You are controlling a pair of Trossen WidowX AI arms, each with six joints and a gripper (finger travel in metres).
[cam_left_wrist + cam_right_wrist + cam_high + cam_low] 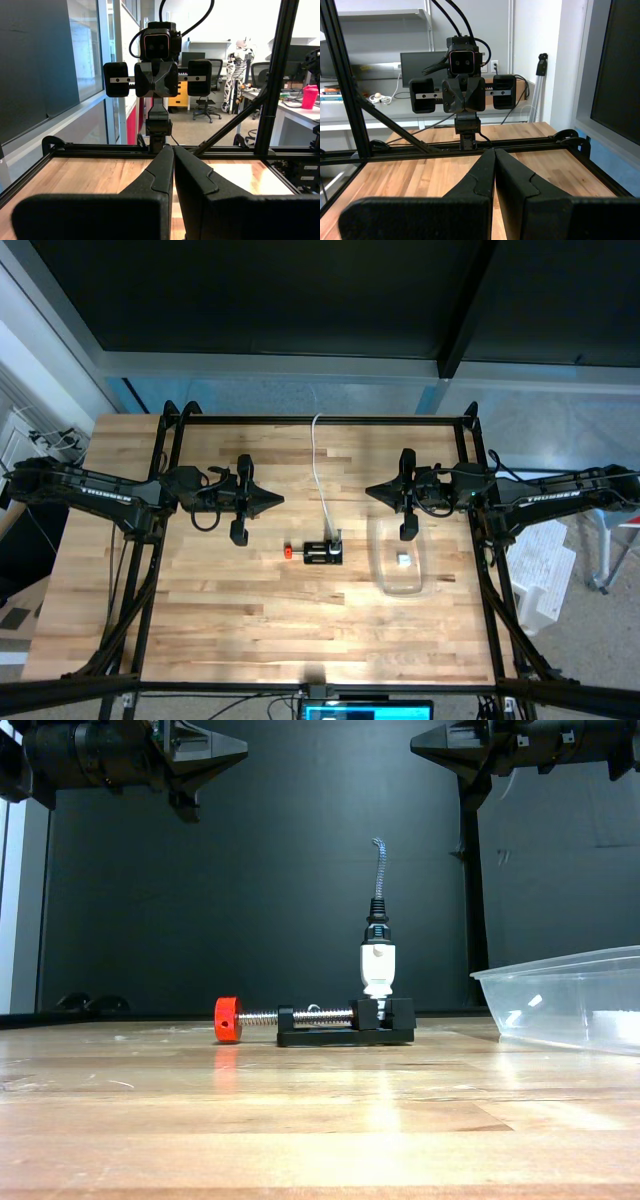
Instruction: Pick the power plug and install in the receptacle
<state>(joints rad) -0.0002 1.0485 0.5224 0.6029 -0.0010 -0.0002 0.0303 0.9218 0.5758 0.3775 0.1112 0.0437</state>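
Observation:
The receptacle (377, 966) is a small white block standing upright in a little black vise (324, 553) with a red knob (288, 552), mid-table. Its long white cable (318, 465) runs off toward the far edge. I cannot make out the power plug in any view. My left gripper (277, 500) hovers high above the table, left of the vise, shut and empty, its fingers (162, 167) pressed together. To the right of the vise, my right gripper (371, 492) hangs at the same height, also shut and empty, fingers (485, 167) touching.
A clear plastic tray (402, 591) lies right of the vise, below the right gripper, with a tiny white cube (403, 560) inside. A black frame (320, 421) borders the wooden table (200, 620).

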